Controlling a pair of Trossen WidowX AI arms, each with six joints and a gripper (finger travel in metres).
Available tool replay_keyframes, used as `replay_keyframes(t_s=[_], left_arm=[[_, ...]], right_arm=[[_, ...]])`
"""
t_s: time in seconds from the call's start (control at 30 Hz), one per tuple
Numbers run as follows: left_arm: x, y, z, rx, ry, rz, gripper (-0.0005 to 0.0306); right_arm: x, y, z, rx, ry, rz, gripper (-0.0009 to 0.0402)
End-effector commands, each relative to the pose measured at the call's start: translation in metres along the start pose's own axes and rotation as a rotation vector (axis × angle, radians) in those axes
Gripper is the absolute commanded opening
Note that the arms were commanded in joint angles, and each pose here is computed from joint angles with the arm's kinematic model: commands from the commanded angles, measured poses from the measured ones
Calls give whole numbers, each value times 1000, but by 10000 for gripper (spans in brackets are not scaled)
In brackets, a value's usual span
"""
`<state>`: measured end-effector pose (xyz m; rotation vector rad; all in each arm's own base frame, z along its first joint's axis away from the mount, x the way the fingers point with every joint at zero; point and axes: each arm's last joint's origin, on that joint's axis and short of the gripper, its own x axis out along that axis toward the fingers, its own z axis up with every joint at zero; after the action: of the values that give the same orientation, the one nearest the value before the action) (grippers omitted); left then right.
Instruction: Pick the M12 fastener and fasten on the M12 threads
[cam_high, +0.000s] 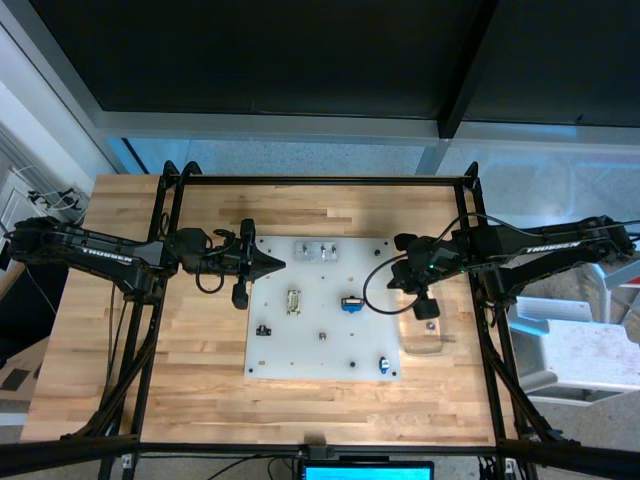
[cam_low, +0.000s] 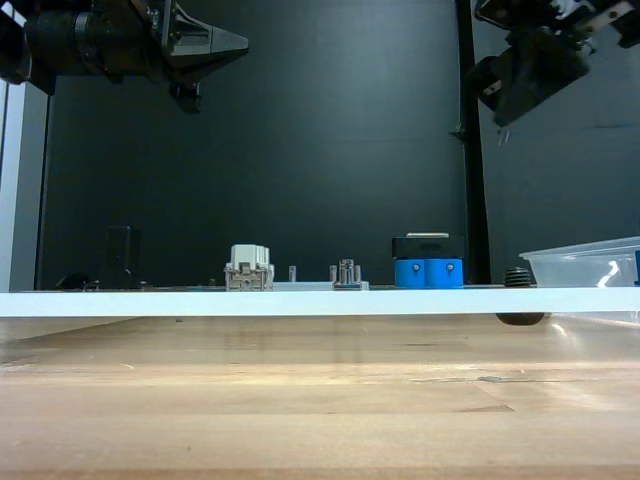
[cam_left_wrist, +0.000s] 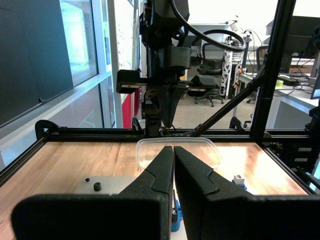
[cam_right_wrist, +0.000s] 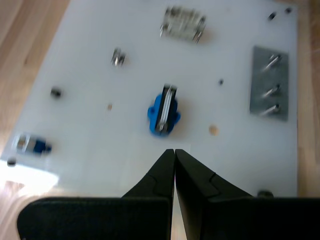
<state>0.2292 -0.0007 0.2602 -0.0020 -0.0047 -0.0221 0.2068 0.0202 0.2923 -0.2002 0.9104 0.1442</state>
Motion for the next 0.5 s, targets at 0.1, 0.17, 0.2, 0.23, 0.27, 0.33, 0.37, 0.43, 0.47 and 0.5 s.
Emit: replay_keyframes(t_s=[0.1,0.17,0.2,0.23,0.27,0.33,0.37,0.43,0.47,0.5], left_arm=[[0,0,0,0,0,0,0],[0,0,0,0,0,0,0],[0,0,0,0,0,0,0],[0,0,0,0,0,0,0],[0,0,0,0,0,0,0],[0,0,0,0,0,0,0],[0,0,0,0,0,0,0],[0,0,0,0,0,0,0],[0,0,0,0,0,0,0],[0,0,0,0,0,0,0]], right_arm=[[-5,3,-7,-99,96,48,0],[-6,4,-10,-140,139,61,0],[-7,4,-12,-158,162,68,0],[-7,4,-14,-177,183,76,0],[-7,5,-16,-200,208,85,0],[-7,6,-21,-264,259,109,0],[-7,8,-23,-295,282,122,0],[-6,10,-25,-358,316,147,0],[-7,12,-27,-392,330,161,0],[-6,14,-27,-428,343,175,0]])
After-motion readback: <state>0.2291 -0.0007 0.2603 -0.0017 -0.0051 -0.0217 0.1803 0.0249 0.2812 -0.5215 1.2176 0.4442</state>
